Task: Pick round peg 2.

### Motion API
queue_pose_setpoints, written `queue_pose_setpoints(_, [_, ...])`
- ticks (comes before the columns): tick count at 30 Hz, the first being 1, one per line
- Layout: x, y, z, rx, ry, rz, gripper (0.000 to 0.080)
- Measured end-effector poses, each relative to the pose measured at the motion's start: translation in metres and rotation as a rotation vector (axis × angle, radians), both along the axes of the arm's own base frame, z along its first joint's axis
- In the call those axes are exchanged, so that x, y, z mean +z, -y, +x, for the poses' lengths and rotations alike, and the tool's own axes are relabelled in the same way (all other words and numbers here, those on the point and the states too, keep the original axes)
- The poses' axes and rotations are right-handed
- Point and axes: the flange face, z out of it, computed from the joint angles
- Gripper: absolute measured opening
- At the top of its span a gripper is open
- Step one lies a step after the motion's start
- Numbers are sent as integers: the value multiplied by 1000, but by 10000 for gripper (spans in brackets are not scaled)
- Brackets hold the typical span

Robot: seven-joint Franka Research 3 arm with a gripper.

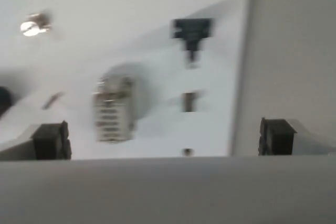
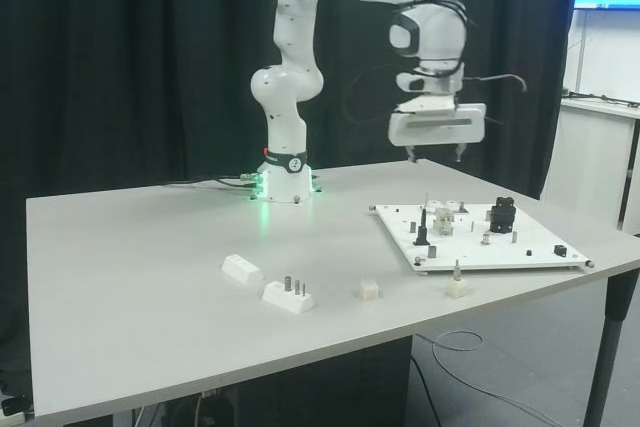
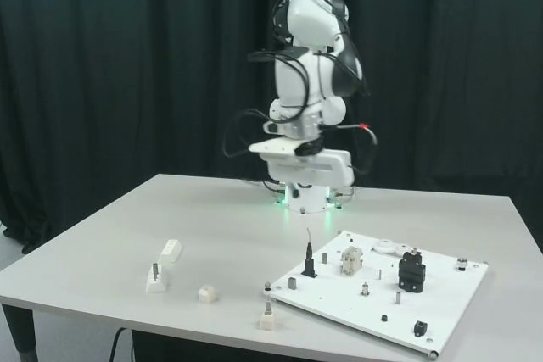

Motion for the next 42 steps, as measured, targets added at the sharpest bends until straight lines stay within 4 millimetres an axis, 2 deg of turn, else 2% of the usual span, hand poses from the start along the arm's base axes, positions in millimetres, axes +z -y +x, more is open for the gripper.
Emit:
queue_pose_setpoints(10, [15, 84, -3, 90, 0, -21, 800])
queue_pose_setpoints(20, [16, 174, -11, 249, 29, 1, 800])
queue_pose_setpoints(25, [13, 213, -19, 340, 61, 15, 800])
queue_pose_setpoints(33, [1, 257, -29, 405, 137, -2, 800])
queue_pose_setpoints(42, [-23, 282, -30, 475, 215, -73, 800])
